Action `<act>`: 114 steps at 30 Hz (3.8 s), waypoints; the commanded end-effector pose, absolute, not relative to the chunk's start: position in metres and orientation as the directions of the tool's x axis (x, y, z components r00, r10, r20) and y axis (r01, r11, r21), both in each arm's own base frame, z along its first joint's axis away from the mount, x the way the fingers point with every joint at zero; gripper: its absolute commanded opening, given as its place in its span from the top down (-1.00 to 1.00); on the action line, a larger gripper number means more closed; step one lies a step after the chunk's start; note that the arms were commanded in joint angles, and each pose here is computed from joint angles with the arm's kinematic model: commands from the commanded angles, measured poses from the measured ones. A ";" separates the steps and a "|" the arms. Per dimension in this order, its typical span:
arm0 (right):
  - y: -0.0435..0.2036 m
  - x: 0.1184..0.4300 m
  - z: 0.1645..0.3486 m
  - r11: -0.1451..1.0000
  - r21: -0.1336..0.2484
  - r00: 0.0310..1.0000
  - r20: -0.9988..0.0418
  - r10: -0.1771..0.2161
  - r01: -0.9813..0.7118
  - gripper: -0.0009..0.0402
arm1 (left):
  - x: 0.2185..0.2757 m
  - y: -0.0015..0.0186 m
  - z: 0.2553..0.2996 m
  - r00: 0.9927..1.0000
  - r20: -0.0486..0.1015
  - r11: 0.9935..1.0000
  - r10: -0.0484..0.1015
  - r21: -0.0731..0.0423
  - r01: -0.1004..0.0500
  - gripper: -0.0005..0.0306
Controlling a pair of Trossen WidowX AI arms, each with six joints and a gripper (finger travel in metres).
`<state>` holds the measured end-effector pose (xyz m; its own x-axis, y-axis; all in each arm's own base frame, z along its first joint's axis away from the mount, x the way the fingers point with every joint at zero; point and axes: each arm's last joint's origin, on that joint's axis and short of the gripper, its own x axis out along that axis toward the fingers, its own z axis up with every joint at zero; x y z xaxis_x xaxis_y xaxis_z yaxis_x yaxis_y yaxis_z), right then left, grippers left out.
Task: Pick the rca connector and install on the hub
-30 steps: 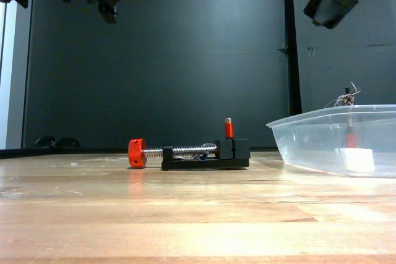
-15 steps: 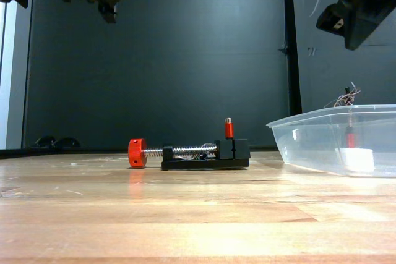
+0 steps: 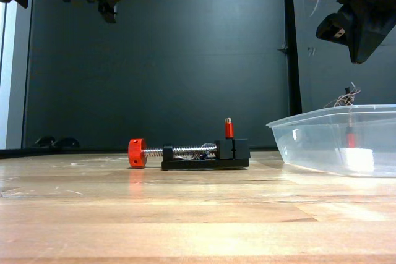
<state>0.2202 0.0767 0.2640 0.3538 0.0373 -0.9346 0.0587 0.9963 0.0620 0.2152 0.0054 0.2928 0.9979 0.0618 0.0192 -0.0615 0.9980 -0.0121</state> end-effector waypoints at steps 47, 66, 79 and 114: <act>0.088 0.242 0.229 0.993 0.019 0.227 -0.974 -0.007 0.113 0.10 | 0.2152 0.0054 0.2927 0.998 0.019 0.998 0.061 -0.012 -0.061 0.96; 0.091 0.251 0.217 0.994 0.012 0.212 -0.977 -0.013 0.113 0.10 | 0.2152 0.0054 0.2927 0.998 0.019 0.998 0.061 -0.012 -0.061 0.96; 0.094 0.260 0.207 0.993 0.014 0.218 -0.976 -0.011 0.113 0.10 | 0.2152 0.0054 0.2927 0.998 0.019 0.998 0.061 -0.012 -0.061 0.96; 0.094 0.261 0.206 0.992 -0.024 0.250 -0.967 -0.055 0.125 0.31 | 0.2152 0.0054 0.2927 0.998 0.018 0.998 0.061 -0.012 -0.061 0.96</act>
